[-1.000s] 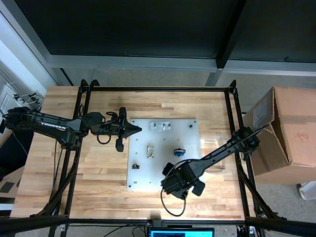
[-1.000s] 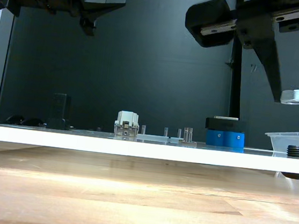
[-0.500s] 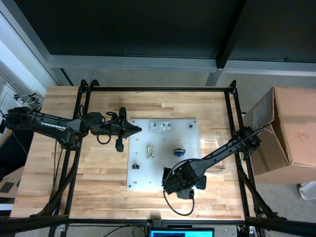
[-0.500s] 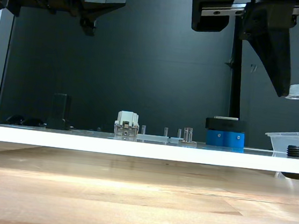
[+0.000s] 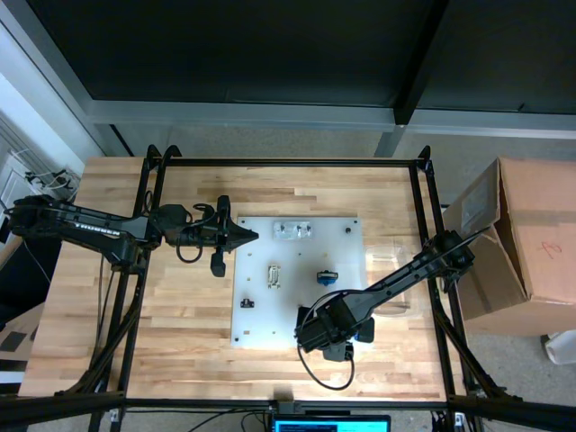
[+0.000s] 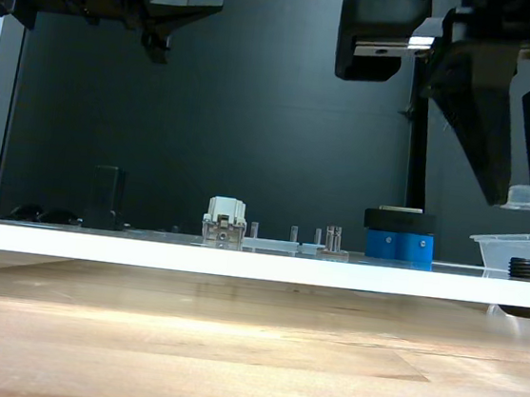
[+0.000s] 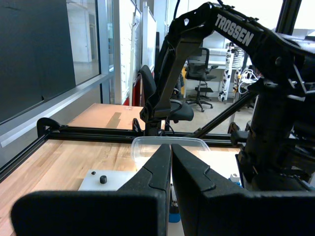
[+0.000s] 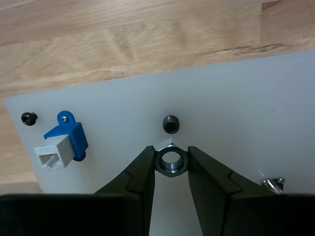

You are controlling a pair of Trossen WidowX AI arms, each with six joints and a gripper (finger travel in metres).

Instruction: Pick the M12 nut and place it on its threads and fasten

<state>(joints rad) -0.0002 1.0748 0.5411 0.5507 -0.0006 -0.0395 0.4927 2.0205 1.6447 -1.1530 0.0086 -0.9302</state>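
Note:
The small silver nut [image 8: 171, 162] is held between the fingers of my right gripper [image 8: 171, 156], clear of its seat. In the low view the nut [image 6: 528, 198] hangs a little above the black ribbed stud [image 6: 524, 269], which stands bare on the white board [image 6: 239, 259]. The right wrist view shows the stud [image 8: 171, 124] just beyond the nut. From above, the right gripper [image 5: 335, 331] covers the board's near right edge and hides both. My left gripper [image 5: 252, 236] hovers high at the board's far left edge, its fingers [image 7: 157, 169] shut on nothing.
A clear tray [image 5: 392, 261] sits off the board's right side, behind the stud in the low view. On the board stand a blue connector block [image 5: 327, 277], a grey-white connector [image 6: 225, 224] and small posts. A cardboard box [image 5: 522, 238] stands to the right of the table.
My right gripper has come down with the nut, which now hangs closer above the stud. It had shifted slightly right before that. The left arm has not moved.

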